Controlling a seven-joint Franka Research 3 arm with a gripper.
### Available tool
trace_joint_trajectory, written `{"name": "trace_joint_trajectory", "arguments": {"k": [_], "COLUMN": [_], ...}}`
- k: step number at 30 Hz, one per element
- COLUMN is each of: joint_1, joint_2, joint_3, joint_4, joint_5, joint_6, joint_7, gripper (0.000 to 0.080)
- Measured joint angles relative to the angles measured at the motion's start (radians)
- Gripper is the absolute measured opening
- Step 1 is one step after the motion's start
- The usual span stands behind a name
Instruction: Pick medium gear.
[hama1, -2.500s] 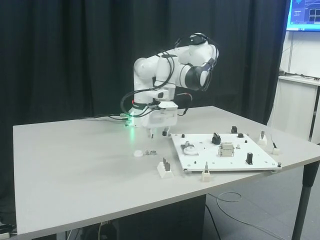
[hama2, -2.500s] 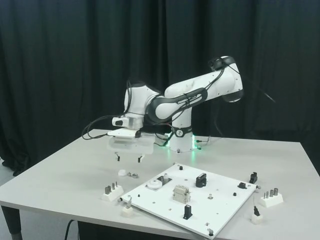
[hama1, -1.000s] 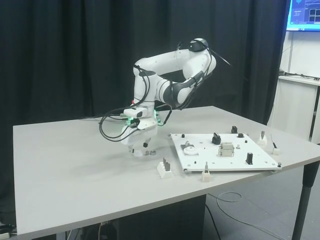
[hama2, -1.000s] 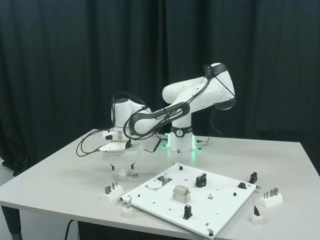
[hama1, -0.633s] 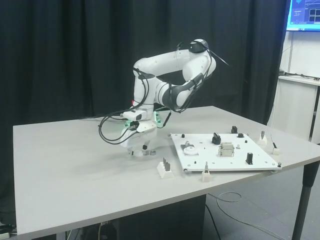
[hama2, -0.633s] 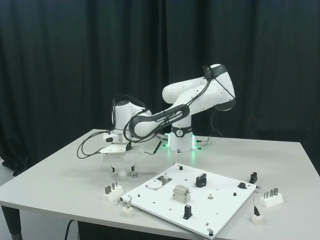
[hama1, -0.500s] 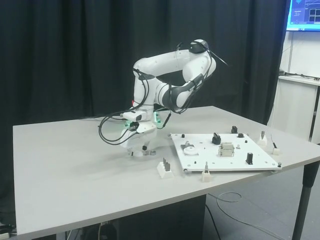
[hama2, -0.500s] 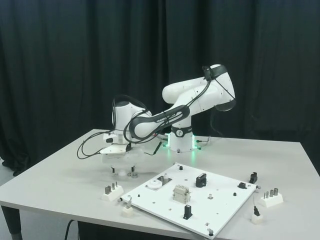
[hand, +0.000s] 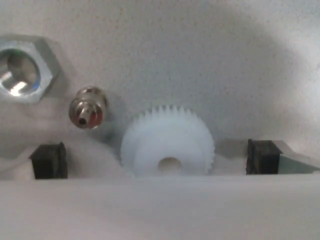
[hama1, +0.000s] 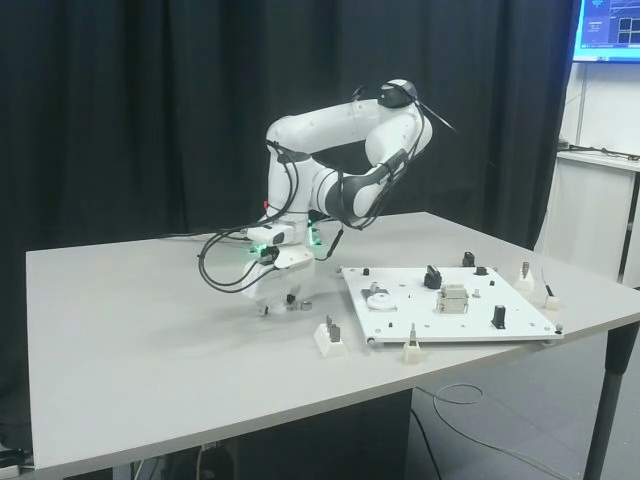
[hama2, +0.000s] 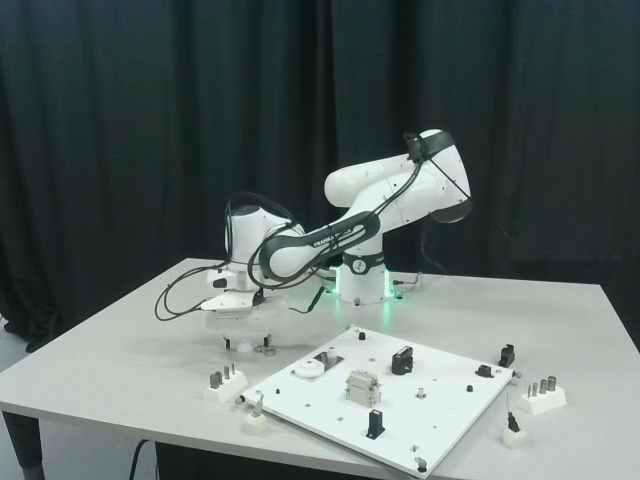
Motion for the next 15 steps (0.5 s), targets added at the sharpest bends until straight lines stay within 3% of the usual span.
{"name": "trace_joint_trajectory", "arguments": {"k": [10, 11, 15], "joint_1": [-0.012, -0.013, -0.016], "joint_2": [-0.002, -0.002, -0.002], "joint_3": [0.008, 0.008, 0.008], "joint_4": [0.003, 0.003, 0.003], "joint_5": [0.011, 0.012, 0.017], "joint_6": [0.001, 0.001, 0.001], "joint_7": [0.013, 0.017, 0.032], "gripper": [0.0800, 0.0680, 0.0680]}}
